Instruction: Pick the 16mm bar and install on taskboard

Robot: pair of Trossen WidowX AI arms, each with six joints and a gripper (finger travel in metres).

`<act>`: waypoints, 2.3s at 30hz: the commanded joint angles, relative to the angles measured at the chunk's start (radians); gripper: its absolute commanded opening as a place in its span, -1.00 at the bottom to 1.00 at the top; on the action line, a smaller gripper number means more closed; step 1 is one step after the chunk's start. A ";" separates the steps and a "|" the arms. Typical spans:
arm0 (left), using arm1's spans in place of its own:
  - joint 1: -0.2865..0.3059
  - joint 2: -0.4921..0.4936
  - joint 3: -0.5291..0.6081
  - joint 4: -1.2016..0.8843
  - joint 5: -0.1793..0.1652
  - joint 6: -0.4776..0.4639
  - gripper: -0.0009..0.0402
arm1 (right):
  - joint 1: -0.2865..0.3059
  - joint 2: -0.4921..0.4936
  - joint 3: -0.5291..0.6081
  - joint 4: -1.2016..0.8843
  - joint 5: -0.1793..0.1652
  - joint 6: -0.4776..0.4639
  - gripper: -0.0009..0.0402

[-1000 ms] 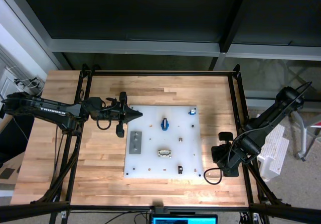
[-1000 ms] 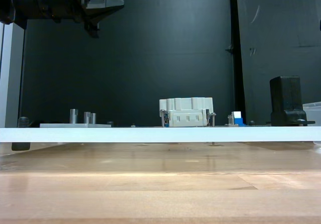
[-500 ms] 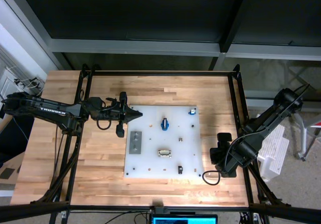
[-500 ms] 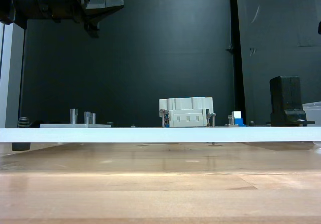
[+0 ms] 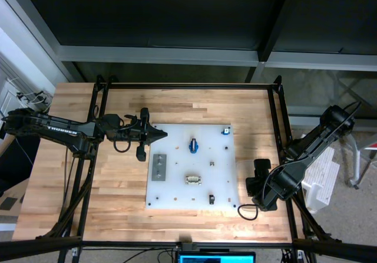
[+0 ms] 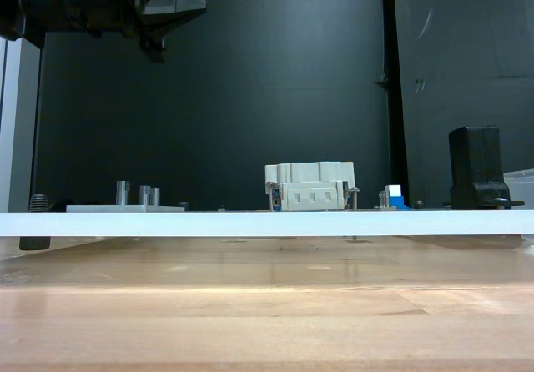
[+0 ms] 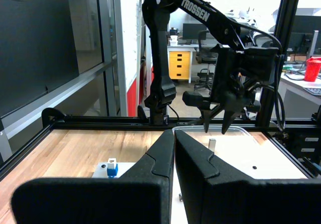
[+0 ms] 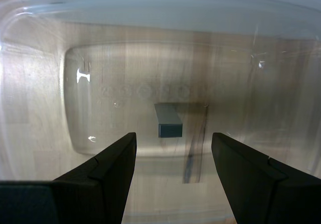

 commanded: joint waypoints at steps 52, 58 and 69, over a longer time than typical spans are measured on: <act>0.000 0.000 0.000 0.000 0.000 0.000 -0.96 | -0.005 -0.002 -0.178 0.232 0.000 -0.037 -0.48; 0.000 0.000 0.000 0.000 0.000 0.000 -0.96 | -0.007 -0.003 -0.178 0.230 0.000 -0.037 -0.67; 0.000 0.000 0.000 0.000 0.000 0.000 -0.96 | -0.007 -0.016 -0.178 0.223 0.000 -0.037 -0.95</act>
